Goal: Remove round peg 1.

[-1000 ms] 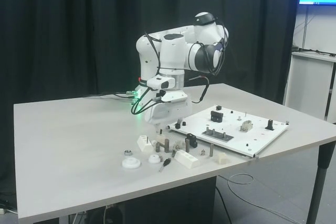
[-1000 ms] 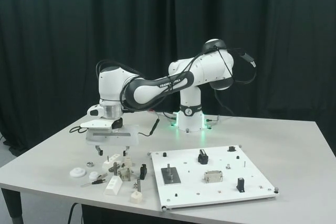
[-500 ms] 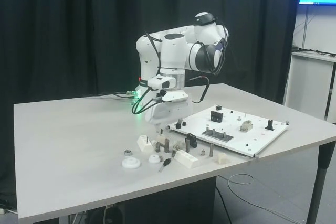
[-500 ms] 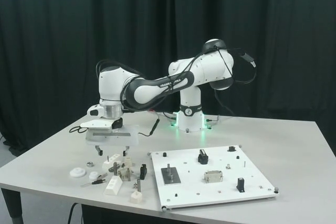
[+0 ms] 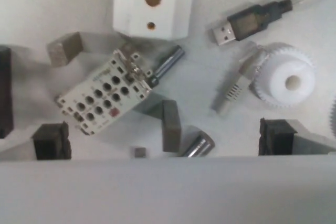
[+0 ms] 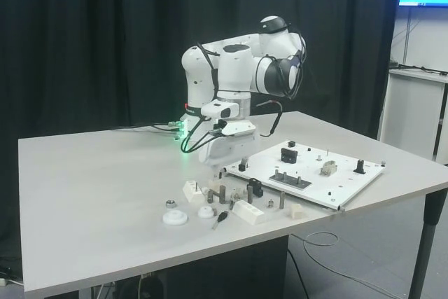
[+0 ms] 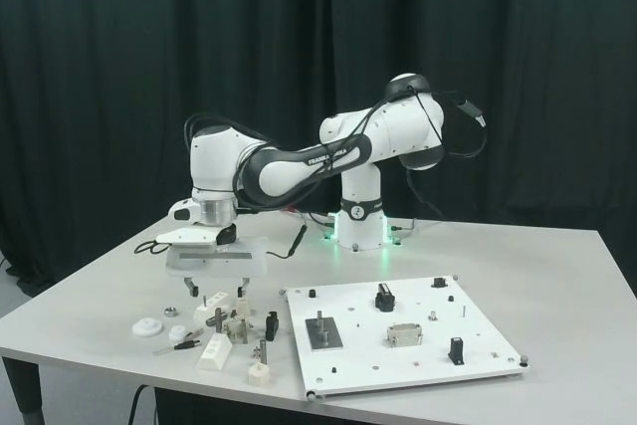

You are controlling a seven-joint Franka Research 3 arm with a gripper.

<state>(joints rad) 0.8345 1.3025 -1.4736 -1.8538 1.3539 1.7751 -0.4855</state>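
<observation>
My gripper (image 7: 217, 291) hangs open and empty a little above a pile of loose parts on the grey table, left of the white board (image 7: 398, 337). In the wrist view its black fingertips (image 5: 51, 141) stand far apart with nothing held between them. Below them lie two dark round pegs: one round peg (image 5: 167, 62) rests against a white multi-hole connector (image 5: 102, 95), the other round peg (image 5: 198, 144) lies next to a grey square peg (image 5: 170, 124). From the first room view the gripper (image 6: 225, 167) hovers over the pile, near the board's (image 6: 308, 173) edge.
Around the pegs lie a white block with two holes (image 5: 152, 3), a black USB plug (image 5: 247, 19), a white gear (image 5: 286, 77) and a grey cable plug (image 5: 231, 90). The board carries several black and grey fittings. A green light glows at the arm's base (image 7: 333, 238).
The hand has risen a little from the pile and shifted slightly toward the board. Its fingers stay open and empty; the parts have not moved.
</observation>
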